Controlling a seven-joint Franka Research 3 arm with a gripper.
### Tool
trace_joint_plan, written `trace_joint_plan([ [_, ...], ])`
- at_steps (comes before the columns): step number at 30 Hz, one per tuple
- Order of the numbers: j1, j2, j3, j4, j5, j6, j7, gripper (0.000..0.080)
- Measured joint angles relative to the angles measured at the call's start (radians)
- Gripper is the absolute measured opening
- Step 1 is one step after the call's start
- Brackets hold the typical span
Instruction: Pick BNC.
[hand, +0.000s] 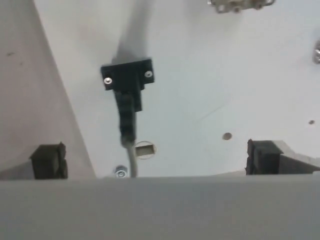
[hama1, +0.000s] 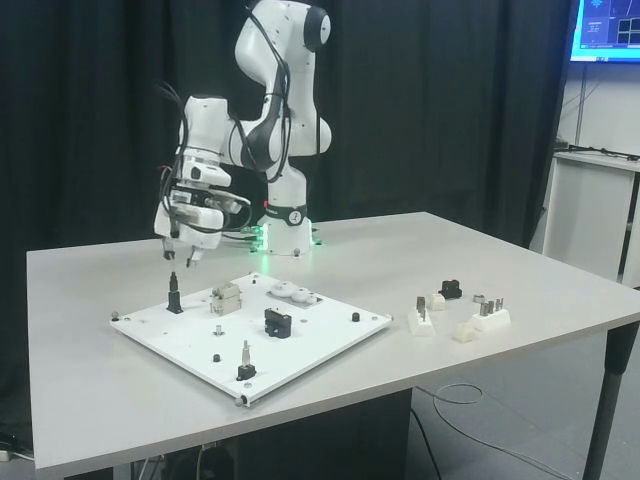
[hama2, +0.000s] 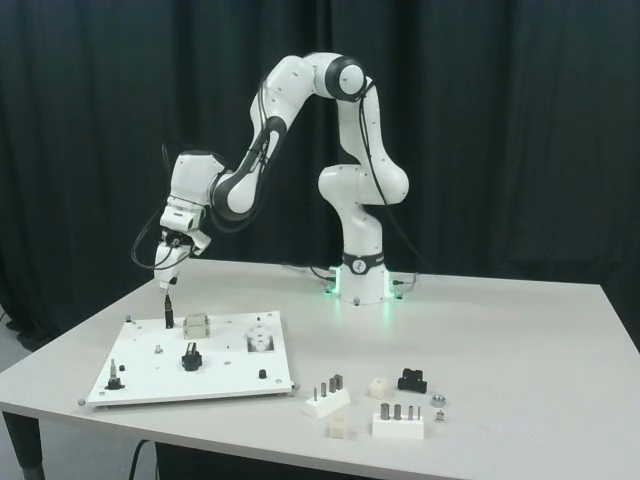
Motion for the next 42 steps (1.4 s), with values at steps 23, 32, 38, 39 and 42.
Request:
trace_joint_plan([
  [23, 0.024, -0.037, 0.002, 0.015, -0.015, -0.033, 0.073, 0.0800],
  [32, 0.024, -0.045, 0.001, 0.043, -0.057, -0.081, 0.151, 0.0800],
  [38, 0.027, -0.051, 0.001, 0.070, -0.089, -0.142, 0.235, 0.0800],
  [39, 0.029, -0.052, 0.002, 0.074, -0.094, -0.152, 0.252, 0.0800],
  [42, 0.037, -0.057, 0.004, 0.089, -0.106, -0.189, 0.307, 0.0800],
])
